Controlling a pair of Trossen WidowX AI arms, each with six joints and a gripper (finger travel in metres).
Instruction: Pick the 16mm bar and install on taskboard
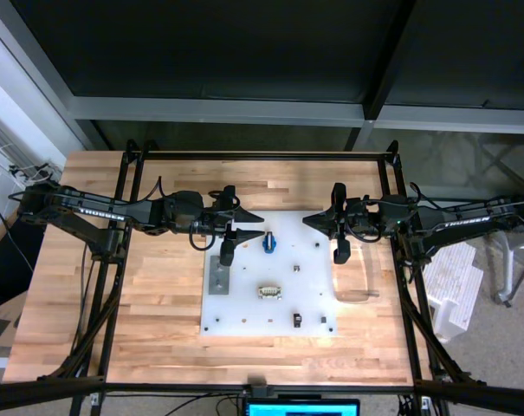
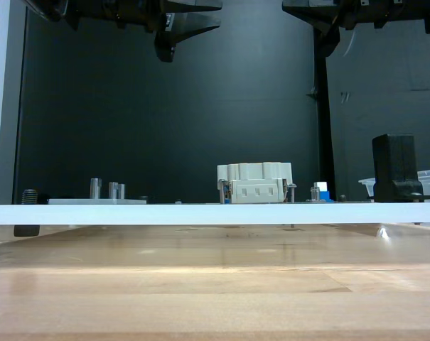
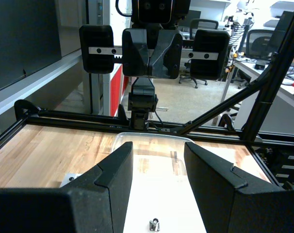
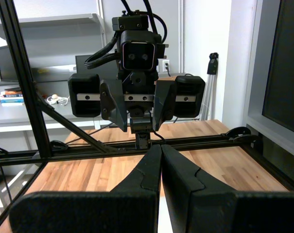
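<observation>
My left gripper (image 1: 262, 225) hovers high over the far left part of the white taskboard (image 1: 244, 316). Its fingers (image 3: 115, 167) stand apart with nothing between them. Facing it, my right gripper (image 1: 307, 221) hangs over the board's far right part, and its fingers (image 4: 149, 167) are pressed together with nothing visible between them. No bar is in either gripper. Short metal pegs (image 2: 95, 187) stand upright on the grey plate (image 1: 216, 279) at the board's left. I cannot tell which of them, if any, is the 16mm bar.
On the board are a blue part (image 1: 268, 244), a beige connector (image 1: 270, 293) and a small black block (image 1: 297, 321). A clear tray (image 1: 359, 279) lies right of the board. The black frame rails (image 1: 123, 260) run along both sides of the table.
</observation>
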